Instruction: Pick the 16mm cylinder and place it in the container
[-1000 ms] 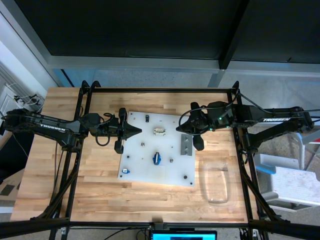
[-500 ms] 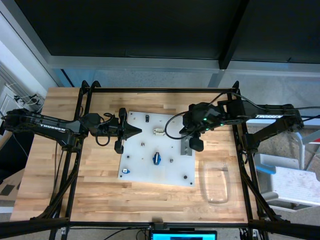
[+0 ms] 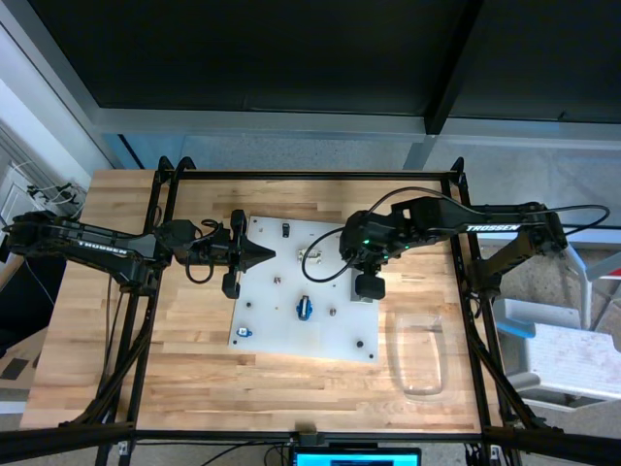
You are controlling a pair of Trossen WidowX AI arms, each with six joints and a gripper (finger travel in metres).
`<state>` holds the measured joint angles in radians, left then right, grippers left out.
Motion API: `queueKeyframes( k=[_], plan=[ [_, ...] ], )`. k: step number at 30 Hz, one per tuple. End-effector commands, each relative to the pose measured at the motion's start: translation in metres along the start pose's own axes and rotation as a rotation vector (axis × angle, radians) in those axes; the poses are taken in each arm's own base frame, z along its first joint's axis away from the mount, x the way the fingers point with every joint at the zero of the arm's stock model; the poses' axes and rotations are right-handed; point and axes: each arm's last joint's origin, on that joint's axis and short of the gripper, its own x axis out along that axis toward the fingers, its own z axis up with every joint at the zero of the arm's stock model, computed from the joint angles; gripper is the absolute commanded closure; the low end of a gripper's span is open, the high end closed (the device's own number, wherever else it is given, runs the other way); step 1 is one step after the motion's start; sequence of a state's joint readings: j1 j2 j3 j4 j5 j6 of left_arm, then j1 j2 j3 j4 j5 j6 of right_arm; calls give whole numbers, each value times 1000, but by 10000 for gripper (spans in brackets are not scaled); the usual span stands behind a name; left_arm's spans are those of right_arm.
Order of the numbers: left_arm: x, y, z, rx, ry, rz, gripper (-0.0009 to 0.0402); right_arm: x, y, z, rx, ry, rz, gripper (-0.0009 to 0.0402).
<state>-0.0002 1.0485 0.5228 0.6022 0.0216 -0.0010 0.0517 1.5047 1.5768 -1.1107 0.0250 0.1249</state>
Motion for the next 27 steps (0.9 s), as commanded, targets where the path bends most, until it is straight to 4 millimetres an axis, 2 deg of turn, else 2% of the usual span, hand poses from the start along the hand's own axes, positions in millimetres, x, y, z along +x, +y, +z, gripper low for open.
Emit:
queueKeyframes(
  k=[1, 11, 22, 27],
  plan=[
    [0, 0, 0, 0, 0, 0, 393, 11, 2, 2, -1, 31, -2, 393],
    [0, 0, 0, 0, 0, 0, 393, 43, 14, 5, -29, 127, 0, 389],
    [0, 0, 0, 0, 0, 0, 393, 58, 23, 3, -20, 186, -9, 352],
    [0, 0, 0, 0, 0, 0, 393, 72, 31, 1, -46, 229, -6, 329]
  ],
)
